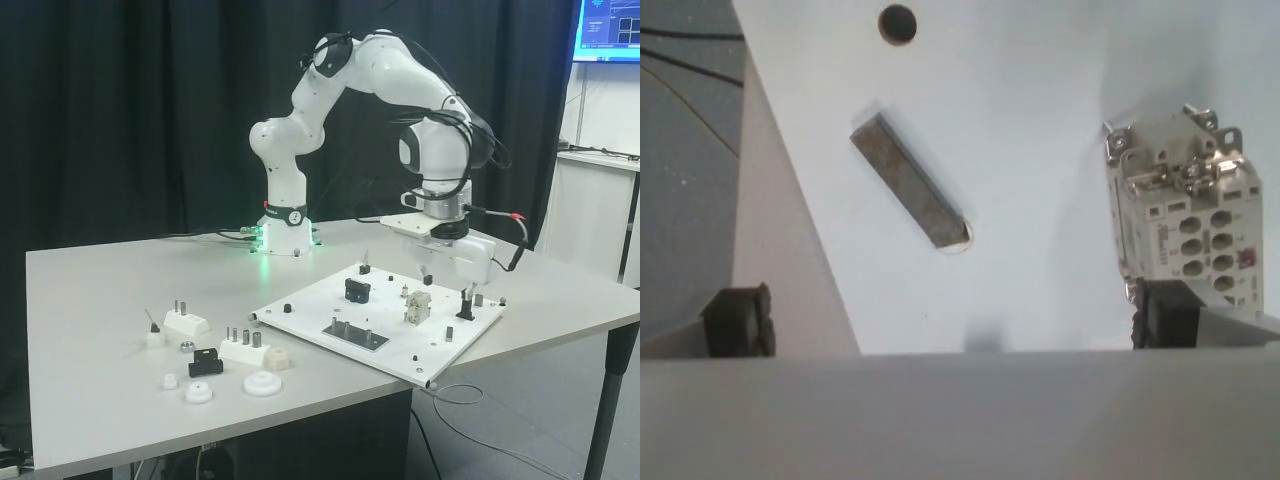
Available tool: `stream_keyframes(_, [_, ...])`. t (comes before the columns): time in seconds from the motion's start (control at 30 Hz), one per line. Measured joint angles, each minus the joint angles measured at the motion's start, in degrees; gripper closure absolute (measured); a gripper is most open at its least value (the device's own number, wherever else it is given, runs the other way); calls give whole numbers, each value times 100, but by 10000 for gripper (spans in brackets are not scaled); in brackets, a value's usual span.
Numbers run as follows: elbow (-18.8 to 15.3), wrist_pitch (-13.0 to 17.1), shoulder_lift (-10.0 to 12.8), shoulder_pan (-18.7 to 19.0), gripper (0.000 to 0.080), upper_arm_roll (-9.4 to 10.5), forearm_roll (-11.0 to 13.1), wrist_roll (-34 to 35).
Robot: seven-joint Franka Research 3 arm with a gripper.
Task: Pick square peg 3.
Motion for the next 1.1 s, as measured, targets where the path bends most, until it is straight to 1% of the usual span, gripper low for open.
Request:
stream_keyframes(0.37, [3,7,0,14,3,7,-152,-214])
stream_keyframes(0.67, [3,107,21,17,3,54,-357,-557])
stream_keyframes(0.87, [4,231,78,28,3,115,-541,-933])
stream_keyframes(1.1, [16,465,233,23,3,198,-560,-1623])
